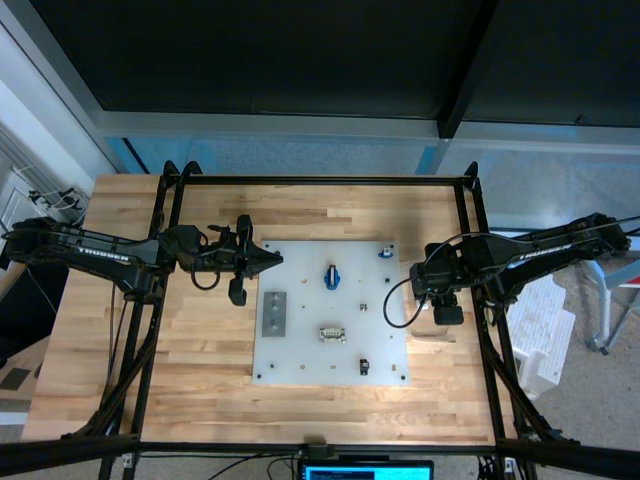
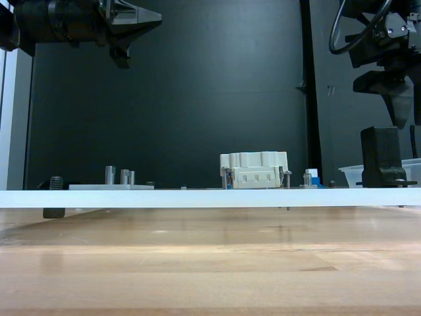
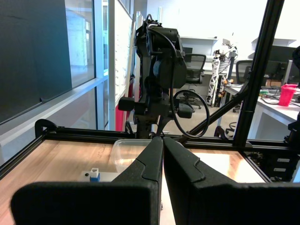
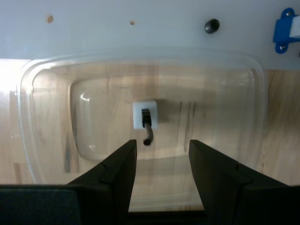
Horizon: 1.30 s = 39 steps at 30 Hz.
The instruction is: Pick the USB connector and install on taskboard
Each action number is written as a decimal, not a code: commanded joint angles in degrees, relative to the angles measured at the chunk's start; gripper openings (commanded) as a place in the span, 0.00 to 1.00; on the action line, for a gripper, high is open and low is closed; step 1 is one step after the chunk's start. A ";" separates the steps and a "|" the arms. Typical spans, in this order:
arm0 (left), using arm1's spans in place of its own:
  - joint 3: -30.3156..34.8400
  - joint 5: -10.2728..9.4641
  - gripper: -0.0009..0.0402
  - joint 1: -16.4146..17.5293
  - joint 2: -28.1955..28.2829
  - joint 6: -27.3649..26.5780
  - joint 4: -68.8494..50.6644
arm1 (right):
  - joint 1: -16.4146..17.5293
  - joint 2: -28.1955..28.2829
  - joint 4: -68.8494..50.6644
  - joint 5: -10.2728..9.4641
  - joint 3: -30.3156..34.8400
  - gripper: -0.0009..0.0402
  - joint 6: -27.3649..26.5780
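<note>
The USB connector [image 4: 145,114], a small white block with a short black stub, lies in a clear plastic tub [image 4: 47,117] just beyond the right edge of the white taskboard [image 1: 300,350]. My right gripper [image 4: 161,159] hangs open above the tub, and the connector shows between its fingers, well below them. From above, the right gripper [image 1: 447,312] is just off the board's right edge. My left gripper [image 1: 272,260] is shut and empty, held high over the board's upper left corner, with its fingertips [image 3: 159,143] pressed together.
On the taskboard stand a grey block [image 1: 273,313], a blue clip [image 1: 332,276], a cream and silver socket [image 2: 254,170] and a black fitting [image 2: 381,158] near the front. A black frame [image 1: 320,181] rings the wooden table. A white bin [image 1: 545,330] sits off the table's right side.
</note>
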 commanded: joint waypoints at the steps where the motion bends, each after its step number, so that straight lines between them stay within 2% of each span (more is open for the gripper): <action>1: 0.00 0.00 0.02 0.00 0.02 0.02 0.02 | 0.04 -0.15 0.68 -0.15 -1.14 0.40 0.17; 6: 0.02 0.00 0.02 0.00 0.02 0.02 0.02 | 0.07 -0.72 2.91 -0.24 -2.89 0.40 0.92; 9: 0.00 0.02 0.02 0.00 0.00 0.02 0.02 | 0.09 -1.40 4.96 -1.33 -4.42 0.39 1.55; 19: 0.00 0.00 0.02 0.02 0.02 0.02 0.02 | 0.24 -1.90 10.82 -1.36 -9.70 0.39 3.06; 26: 0.00 0.02 0.02 0.00 0.02 0.02 0.02 | 0.26 -1.68 11.13 -1.31 -10.19 0.39 3.04; 39: 0.00 0.02 0.02 0.00 0.00 0.02 0.02 | -0.26 3.54 11.30 -1.38 -10.29 0.39 2.93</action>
